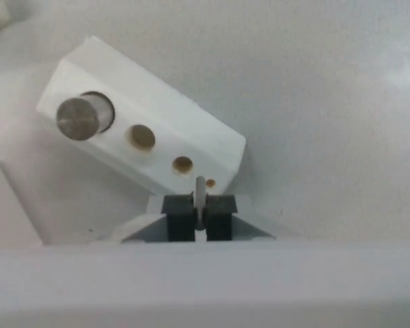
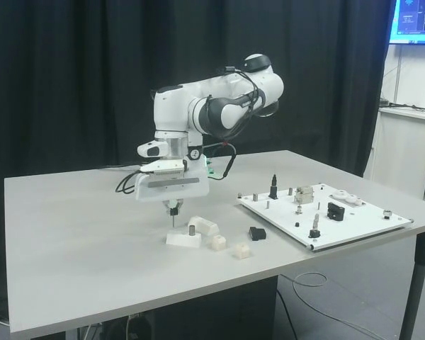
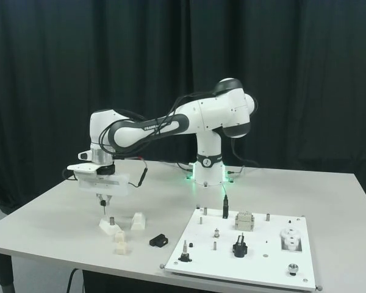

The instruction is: Insert round peg 1.

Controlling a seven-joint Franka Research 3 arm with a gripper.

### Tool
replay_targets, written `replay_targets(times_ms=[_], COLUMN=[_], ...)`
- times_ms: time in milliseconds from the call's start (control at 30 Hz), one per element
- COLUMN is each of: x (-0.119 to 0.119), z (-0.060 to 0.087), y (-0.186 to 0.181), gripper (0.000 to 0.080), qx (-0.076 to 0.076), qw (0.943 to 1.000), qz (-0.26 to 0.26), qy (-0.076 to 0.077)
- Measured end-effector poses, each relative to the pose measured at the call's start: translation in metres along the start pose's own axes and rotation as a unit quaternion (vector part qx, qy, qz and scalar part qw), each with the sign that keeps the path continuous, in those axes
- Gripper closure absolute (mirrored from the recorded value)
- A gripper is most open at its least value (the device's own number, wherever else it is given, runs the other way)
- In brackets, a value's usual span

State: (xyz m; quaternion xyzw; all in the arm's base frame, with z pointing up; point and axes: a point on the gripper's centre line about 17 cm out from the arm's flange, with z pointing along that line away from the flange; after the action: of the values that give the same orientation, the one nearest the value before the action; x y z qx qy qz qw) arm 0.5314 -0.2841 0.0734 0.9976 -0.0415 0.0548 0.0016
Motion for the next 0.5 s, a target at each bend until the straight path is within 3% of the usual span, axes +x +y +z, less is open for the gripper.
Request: replay_targets(times_ms=[500], x=[0.0019], z=[-0.0046], y=[0.0001], gripper=[0.0772], qx=[-0.003], qw=[1.0], qz=[0.005], qy=[0.001])
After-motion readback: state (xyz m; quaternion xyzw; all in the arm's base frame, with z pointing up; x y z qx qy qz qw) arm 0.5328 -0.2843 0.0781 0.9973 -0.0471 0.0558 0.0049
